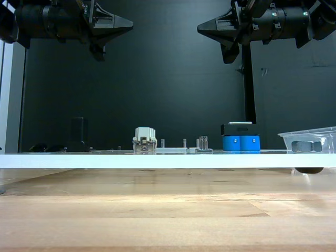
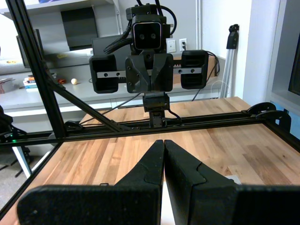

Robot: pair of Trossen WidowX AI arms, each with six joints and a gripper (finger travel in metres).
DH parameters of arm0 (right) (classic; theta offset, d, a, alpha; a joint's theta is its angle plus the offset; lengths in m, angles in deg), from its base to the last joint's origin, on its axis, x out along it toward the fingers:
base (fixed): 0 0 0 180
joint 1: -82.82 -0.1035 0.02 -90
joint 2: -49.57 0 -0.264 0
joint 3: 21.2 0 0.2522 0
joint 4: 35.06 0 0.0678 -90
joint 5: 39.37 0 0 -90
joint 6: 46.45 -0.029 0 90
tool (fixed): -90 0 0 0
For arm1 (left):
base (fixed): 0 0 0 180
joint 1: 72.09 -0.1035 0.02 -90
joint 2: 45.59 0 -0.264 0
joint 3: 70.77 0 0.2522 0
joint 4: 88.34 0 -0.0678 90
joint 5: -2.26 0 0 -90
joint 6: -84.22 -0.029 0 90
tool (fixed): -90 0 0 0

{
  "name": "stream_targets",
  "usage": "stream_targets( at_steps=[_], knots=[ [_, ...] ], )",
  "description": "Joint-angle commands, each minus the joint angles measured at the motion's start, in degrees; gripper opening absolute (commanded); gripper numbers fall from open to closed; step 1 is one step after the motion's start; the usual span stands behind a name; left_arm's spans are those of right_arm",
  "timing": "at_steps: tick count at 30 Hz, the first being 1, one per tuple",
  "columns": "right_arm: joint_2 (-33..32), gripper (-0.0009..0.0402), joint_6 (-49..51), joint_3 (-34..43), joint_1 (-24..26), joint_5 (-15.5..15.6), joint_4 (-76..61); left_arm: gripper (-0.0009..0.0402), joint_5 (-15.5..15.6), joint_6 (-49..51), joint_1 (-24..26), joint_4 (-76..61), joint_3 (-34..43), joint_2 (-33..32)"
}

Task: Unfasten the M12 nut and place it in the container

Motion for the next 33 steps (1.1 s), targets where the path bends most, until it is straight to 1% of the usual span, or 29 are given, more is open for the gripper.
stream_targets(
  at_steps=[1, 16, 17, 19, 20, 23, 25, 27, 28, 33],
  knots=[
    [0.0, 0.0, 3.23, 0.0, -0.26, -4.04, 3.98, 0.0, 0.0, 0.0, 0.0, 0.0, 0.0, 0.0],
    [0.0, 0.0, 2.67, 0.0, -0.28, -3.93, 3.43, 0.0, 0.0, 0.0, 0.0, 0.0, 0.0, 0.0],
    [0.0, 0.0, 2.19, 0.0, -0.33, -3.34, 3.43, 0.0, 0.0, 0.0, 0.02, 0.02, 0.0, 0.0],
    [0.0, 0.0, 0.85, 0.31, -0.39, 0.63, 2.78, 0.0, 0.0, 0.0, 0.0, 0.02, 0.0, 0.0],
    [0.0, 0.0, 0.0, 0.81, -0.57, 1.57, 0.94, 0.0, 0.0, 0.0, 0.0, 0.02, 0.0, 0.0],
    [-0.04, 0.0, -1.14, 3.91, -2.32, 1.05, -11.26, 0.0, 0.0, 0.0, 0.0, 0.0, 0.0, 0.0],
    [-0.57, 0.0, -1.51, 6.64, -3.96, -0.52, -20.55, 0.0, 0.0, 0.0, 0.0, 0.0, 0.0, 0.0],
    [-1.6, 0.0, -1.57, 9.35, -5.92, -0.68, -28.5, 0.0, 0.0, 0.0, 0.0, 0.0, 0.0, 0.0],
    [-2.25, 0.0, -1.79, 10.73, -7.13, -0.76, -31.82, 0.0, 0.0, 0.0, 0.02, 0.02, 0.0, 0.0],
    [-6.25, 0.0, -5.66, 17.79, -13.46, -3.52, -45.75, 0.0, 0.0, 0.0, 0.0, 0.0, 0.0, 0.0]
  ],
)
